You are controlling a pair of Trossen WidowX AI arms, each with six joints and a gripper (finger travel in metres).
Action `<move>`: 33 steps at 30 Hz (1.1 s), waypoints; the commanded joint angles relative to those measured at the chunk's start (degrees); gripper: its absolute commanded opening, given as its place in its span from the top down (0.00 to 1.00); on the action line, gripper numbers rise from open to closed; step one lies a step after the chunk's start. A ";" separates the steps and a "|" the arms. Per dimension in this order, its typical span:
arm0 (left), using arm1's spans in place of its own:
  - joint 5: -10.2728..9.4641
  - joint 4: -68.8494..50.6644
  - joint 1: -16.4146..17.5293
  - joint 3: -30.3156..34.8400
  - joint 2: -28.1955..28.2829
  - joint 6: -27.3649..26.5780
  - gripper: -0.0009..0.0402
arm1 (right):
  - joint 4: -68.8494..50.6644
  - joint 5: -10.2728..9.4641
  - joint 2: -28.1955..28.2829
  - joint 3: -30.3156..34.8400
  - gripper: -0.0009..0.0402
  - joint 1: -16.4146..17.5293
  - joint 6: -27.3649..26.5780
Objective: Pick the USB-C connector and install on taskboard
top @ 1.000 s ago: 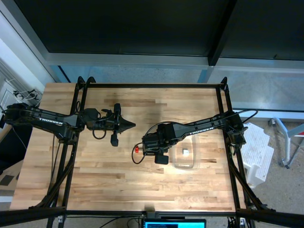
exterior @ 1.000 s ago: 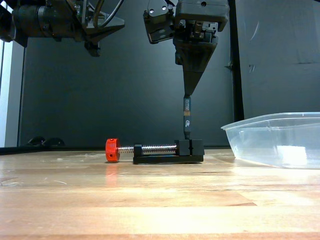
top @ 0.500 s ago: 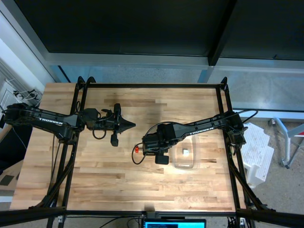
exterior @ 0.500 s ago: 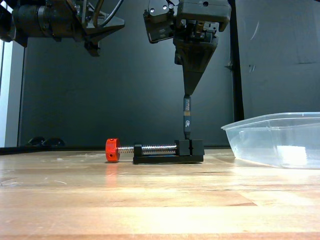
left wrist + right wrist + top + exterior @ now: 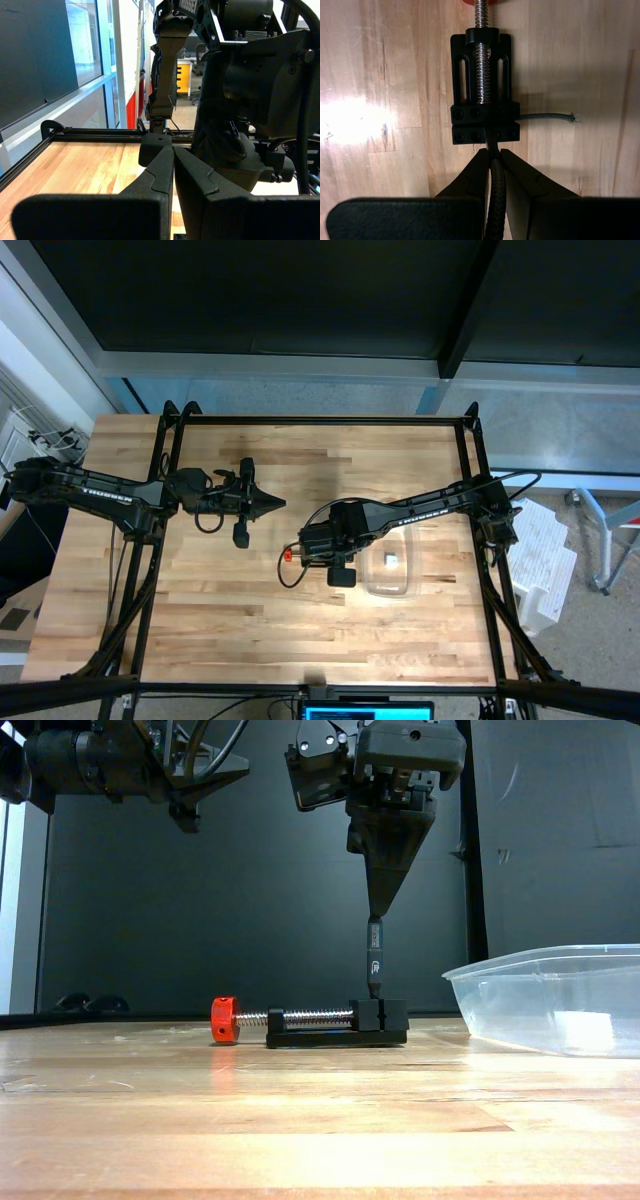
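Beside right gripper (image 5: 375, 917): tray (image 5: 385, 592) (whitish piece (image 5: 392, 559))

From above, the right gripper (image 5: 320, 548) covers the USB-C connector (image 5: 374, 960) and most of the taskboard (image 5: 481, 117), leaving only its red knob (image 5: 287, 554). The clear tray (image 5: 540, 990) runs off the low view. Beyond the left gripper (image 5: 173, 165), over the worktop's far-left part, the right arm (image 5: 245, 85) hides the taskboard
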 commanded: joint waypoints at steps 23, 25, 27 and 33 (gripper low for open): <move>0.02 0.02 0.00 0.00 0.00 0.00 0.98 | 2.05 0.04 -0.09 -2.14 0.98 0.02 -0.83; 0.02 0.02 0.00 0.00 0.00 0.00 0.98 | 2.03 0.04 -0.20 -2.14 0.98 0.02 -0.83; 0.02 0.02 0.00 0.00 0.00 0.00 0.98 | 2.01 0.04 -0.31 -2.14 0.98 0.00 -0.83; 0.02 0.02 0.02 0.00 0.00 0.00 0.98 | 2.25 0.07 -0.31 -1.90 0.98 0.00 -0.85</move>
